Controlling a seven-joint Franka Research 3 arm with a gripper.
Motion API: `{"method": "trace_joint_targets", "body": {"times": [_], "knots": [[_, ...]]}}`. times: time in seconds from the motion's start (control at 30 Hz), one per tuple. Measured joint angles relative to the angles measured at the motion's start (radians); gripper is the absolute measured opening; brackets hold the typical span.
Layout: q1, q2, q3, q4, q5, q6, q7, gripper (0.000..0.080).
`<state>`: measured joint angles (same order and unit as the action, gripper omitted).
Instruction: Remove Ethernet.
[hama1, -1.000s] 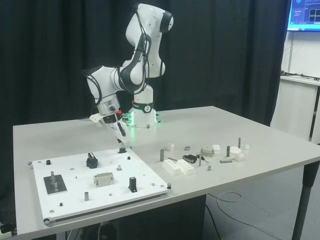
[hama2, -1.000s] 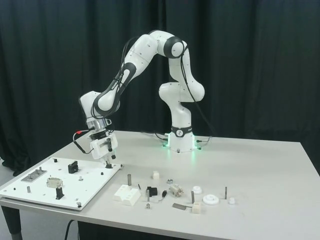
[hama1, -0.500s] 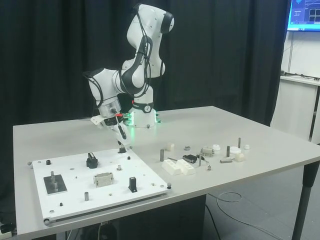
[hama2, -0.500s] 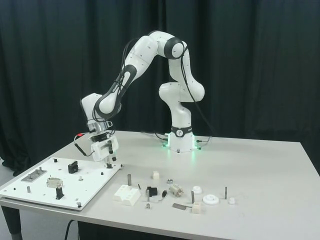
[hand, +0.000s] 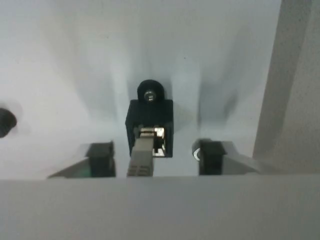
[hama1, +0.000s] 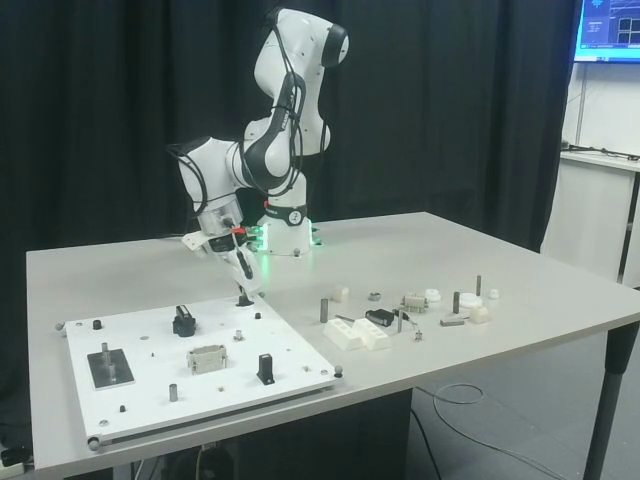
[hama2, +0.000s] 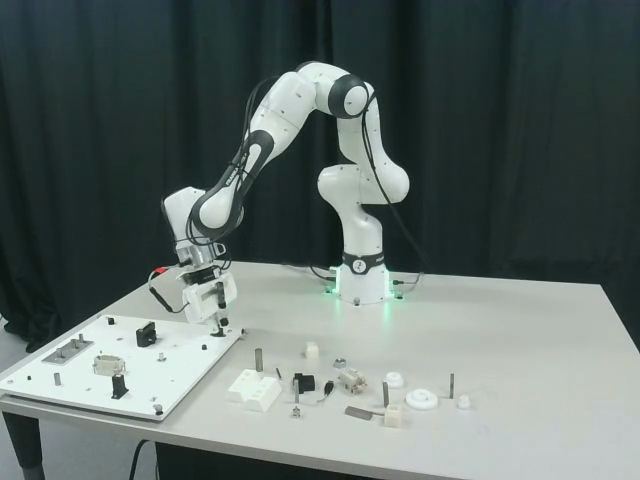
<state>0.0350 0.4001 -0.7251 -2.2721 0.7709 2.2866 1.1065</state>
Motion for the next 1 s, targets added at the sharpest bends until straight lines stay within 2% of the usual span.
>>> {"method": "trace_joint_targets", "body": {"times": [0.03,0.2,0.23,0.53,0.57,1.0], "knots": [[0.000,0.000,0.000,0.000,0.000,0.000,-0.001,0.0360],[0.000,-0.001,0.000,0.003,0.004,0.000,-0.002,0.0360],[0.000,-0.003,-0.001,0.003,0.004,0.000,-0.002,0.0180],[0.000,-0.013,-0.006,0.003,0.003,-0.010,-0.002,0.0180],[0.000,-0.014,-0.007,0.003,0.003,-0.012,-0.002,0.0084],[0.000,-0.070,-0.023,0.005,-0.014,-0.037,-0.002,0.0084]]}}
